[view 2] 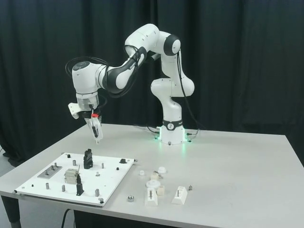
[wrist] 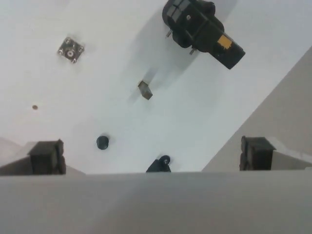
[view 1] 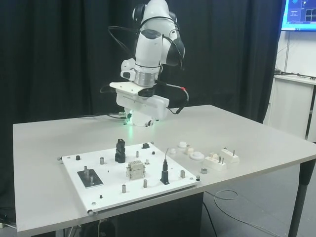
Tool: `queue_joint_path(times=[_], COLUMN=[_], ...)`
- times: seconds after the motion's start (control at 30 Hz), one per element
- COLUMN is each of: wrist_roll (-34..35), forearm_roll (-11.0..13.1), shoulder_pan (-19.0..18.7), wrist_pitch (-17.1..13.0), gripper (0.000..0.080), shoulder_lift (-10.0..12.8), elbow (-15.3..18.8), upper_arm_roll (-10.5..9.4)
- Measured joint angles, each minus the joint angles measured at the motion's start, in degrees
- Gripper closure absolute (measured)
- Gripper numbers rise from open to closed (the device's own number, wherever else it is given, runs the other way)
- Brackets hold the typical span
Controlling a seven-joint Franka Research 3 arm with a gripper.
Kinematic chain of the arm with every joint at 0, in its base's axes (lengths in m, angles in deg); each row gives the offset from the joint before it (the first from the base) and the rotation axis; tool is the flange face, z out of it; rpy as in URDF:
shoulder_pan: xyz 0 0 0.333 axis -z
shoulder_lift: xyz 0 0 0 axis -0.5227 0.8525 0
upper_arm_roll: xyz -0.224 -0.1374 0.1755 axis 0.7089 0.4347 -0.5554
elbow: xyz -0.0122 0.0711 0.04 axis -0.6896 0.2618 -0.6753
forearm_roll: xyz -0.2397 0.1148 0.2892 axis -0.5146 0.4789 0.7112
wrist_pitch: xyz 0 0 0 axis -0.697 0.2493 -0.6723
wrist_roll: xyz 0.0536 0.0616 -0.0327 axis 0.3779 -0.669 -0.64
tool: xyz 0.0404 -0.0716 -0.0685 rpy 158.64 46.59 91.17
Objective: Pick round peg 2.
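Round peg 2 (wrist: 145,89): likely the small grey peg that is standing upright on the white board; which peg carries that number is not marked, so this is uncertain.
Peg's place: it is sitting in the wrist view between the black plug (wrist: 202,31) and a small black knob (wrist: 102,142), apart from both and touching neither.
Gripper (view 2: 97,137): it is hanging in the air above the far part of the board, pointing down and touching nothing.
Jaws: they are standing wide apart, with only board and table showing between the two black fingertips (wrist: 46,157).
White board (view 1: 148,192): it is lying flat on the near left part of the grey table (view 1: 237,128), carrying several short grey pegs, black parts and a grey plate (view 1: 90,178).
Metal connector (wrist: 71,49): it is sitting on the board, well apart from the peg.
Loose parts: white pieces (view 2: 159,183) are lying on the table just beside the board.
Arm (view 2: 142,42): it is reaching from its base across to the board, with a green light glowing at the base.
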Motion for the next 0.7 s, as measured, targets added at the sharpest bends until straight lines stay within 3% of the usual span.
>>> queue_joint_path(times=[0.17, 0.4, 0.7], wrist_roll=[-5.9, -19.8, -31.1], forearm_roll=[0.0, -0.1, -1.4], shoulder_pan=[-0.1, -0.6, -3.4], wrist_pitch=[0.0, 0.1, -0.3], gripper=[0.0003, 0.0003, 0.0003], shoulder_lift=[-1.2, -2.6, -4.1], elbow=[1.3, 3.3, 5.8], upper_arm_roll=[-0.61, -1.57, -2.05])
